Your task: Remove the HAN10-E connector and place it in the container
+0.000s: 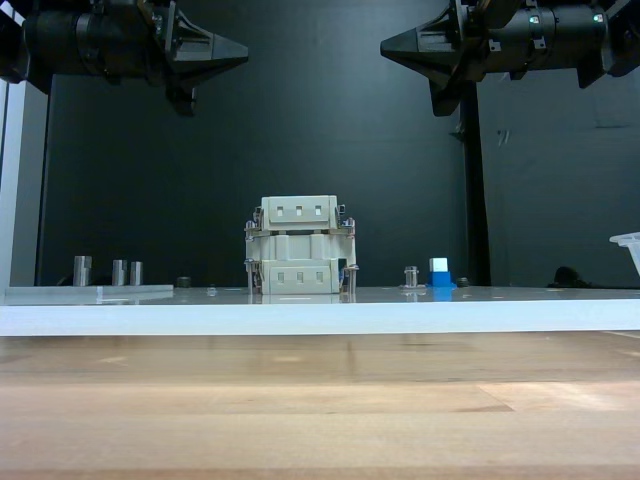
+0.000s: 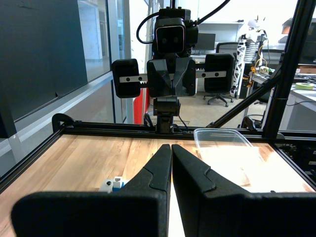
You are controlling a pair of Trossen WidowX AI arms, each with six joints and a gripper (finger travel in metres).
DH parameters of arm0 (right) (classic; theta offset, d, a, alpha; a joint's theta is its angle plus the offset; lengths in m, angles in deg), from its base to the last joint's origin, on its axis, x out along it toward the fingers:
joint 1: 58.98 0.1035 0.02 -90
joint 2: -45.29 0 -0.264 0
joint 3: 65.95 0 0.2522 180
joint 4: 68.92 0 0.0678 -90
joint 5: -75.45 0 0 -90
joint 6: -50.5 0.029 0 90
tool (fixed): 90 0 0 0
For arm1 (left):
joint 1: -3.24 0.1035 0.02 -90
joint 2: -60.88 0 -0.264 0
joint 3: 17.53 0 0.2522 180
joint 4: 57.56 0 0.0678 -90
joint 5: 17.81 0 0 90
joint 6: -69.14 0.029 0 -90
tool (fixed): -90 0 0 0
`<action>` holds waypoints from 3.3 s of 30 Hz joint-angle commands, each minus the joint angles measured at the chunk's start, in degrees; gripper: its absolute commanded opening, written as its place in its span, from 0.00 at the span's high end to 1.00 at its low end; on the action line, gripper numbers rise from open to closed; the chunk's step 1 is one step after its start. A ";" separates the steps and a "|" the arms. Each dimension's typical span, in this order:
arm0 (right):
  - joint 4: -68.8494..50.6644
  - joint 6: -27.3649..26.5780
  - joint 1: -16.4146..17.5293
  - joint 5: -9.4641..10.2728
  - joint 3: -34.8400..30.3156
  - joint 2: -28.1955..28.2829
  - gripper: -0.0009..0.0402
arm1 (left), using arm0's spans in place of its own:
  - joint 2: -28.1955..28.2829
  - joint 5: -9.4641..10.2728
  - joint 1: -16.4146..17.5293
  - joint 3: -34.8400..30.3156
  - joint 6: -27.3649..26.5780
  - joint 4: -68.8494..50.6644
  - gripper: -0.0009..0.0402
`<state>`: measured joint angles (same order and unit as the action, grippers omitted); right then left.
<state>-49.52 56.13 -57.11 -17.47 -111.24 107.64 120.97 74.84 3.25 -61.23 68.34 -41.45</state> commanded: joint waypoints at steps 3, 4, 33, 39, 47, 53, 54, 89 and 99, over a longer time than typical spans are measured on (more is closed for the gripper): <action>0.02 -0.07 0.02 -0.02 0.00 0.00 0.98 | 0.00 -0.02 0.00 -0.02 0.00 0.00 0.98; 0.02 -0.09 0.04 -0.02 0.00 0.00 0.98 | 0.00 -0.02 -0.02 -0.02 0.00 0.00 0.98; -53.40 -0.46 0.57 3.06 -32.06 10.32 0.98 | 0.00 -0.02 0.00 -0.02 0.00 0.00 0.98; -69.72 -0.44 1.18 3.02 -44.61 17.05 0.98 | 0.00 -0.02 0.00 -0.02 0.00 0.00 0.98; -89.07 -0.79 2.12 2.99 -62.01 27.32 0.98 | 0.00 -0.02 0.00 -0.02 0.00 0.00 0.98; -98.62 -1.64 2.45 2.97 -72.81 34.03 0.98 | 0.00 -0.02 0.00 -0.02 0.00 0.00 0.98; -99.58 -1.64 2.58 2.97 -74.05 34.93 0.98 | 0.00 -0.02 -0.02 -0.02 0.00 0.00 0.98; -111.99 10.54 11.21 2.58 -98.88 60.87 0.94 | 0.00 -0.02 -0.02 -0.02 0.00 0.00 0.98; -109.57 10.62 12.28 2.47 -97.35 61.46 0.69 | 0.00 -0.02 -0.02 -0.02 0.00 -0.02 0.98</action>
<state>-159.72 66.71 -45.07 -15.13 -208.75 168.73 120.95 74.82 3.23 -61.25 68.34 -41.45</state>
